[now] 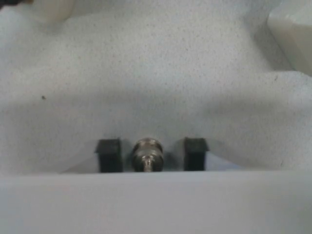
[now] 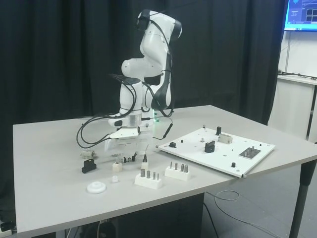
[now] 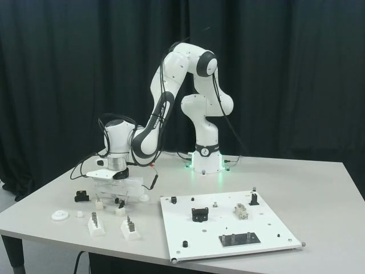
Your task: Pick BNC.
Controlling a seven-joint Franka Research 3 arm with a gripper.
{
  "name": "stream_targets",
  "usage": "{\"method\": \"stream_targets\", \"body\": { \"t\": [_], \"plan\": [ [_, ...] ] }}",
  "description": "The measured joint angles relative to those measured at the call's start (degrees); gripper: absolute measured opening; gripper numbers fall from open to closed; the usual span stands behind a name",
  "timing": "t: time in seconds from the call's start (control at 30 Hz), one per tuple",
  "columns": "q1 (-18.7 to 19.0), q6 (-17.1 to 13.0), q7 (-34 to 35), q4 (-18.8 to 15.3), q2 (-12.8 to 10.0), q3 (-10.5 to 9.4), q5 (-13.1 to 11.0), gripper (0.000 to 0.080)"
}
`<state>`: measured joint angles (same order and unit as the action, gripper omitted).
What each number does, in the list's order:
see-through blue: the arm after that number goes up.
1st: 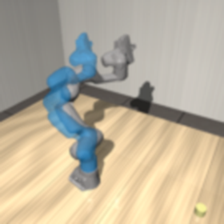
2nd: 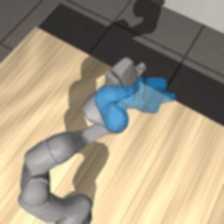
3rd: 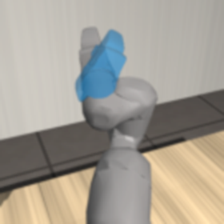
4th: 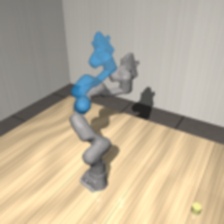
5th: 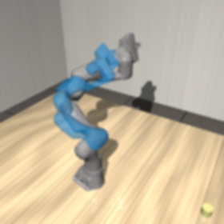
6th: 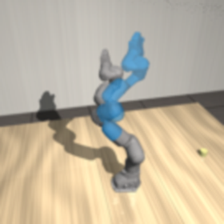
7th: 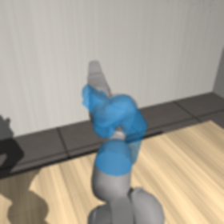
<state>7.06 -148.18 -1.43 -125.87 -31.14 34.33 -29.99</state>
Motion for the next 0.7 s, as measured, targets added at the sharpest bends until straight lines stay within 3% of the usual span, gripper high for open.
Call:
{"method": "stream_targets", "body": {
  "t": [0.07, 0.1, 0.37, 0.4, 0.7],
  "plan": [
    [0.00, -0.01, 0.00, 0.01, 0.00, 0.00, 0.00, 0.0412],
    [0.00, -0.01, 0.00, 0.01, 0.00, 0.00, 0.00, 0.0244],
    [-0.01, -0.04, 0.00, 0.04, 0.01, 0.00, 0.00, 0.0244],
    [-0.01, -0.04, 0.00, 0.08, 0.01, 0.00, 0.00, 0.0122],
    [0.00, -0.02, 0.00, 0.46, 0.64, 0.00, 0.00, 0.0122]
  ]
}}
